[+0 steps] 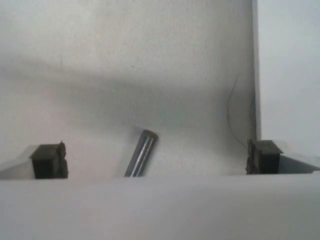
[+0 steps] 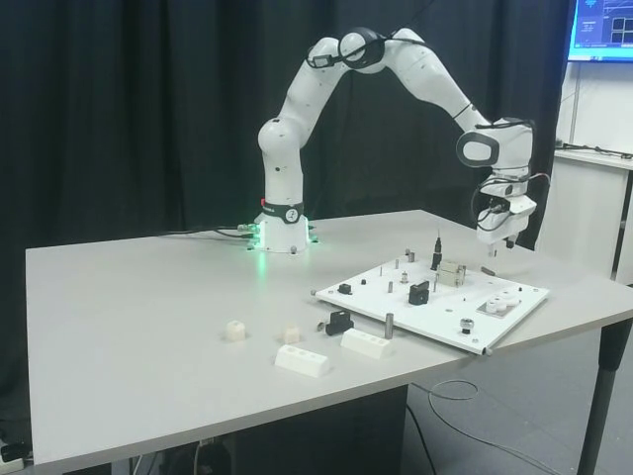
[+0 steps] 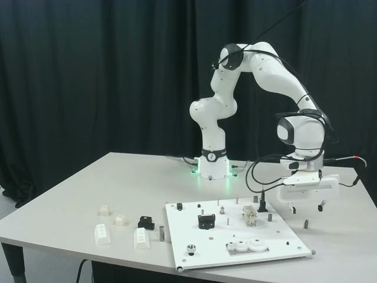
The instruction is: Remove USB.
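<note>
Hand (image 1: 155, 162) spread, empty; smooth metal cylindrical peg (image 1: 141, 153) between fingers, tilted on matte grey counter (image 1: 125, 75); USB orientation indiscernible

Open fingers (image 1: 48, 161) straddle one loose grey pin (image 1: 141, 153) on bare counter (image 1: 125, 65); white board (image 2: 435, 297) w/ pegs just left.

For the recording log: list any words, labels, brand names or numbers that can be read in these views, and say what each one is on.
No text can be read in any view.
Screen at the upper corner of the first room view: it shows lines of content, too small to read.
Robot arm: a small mark on its upper joint, too small to read.
White board and the white blocks on the grey table: no legible markings.
Wrist view: no lettering visible.
</note>
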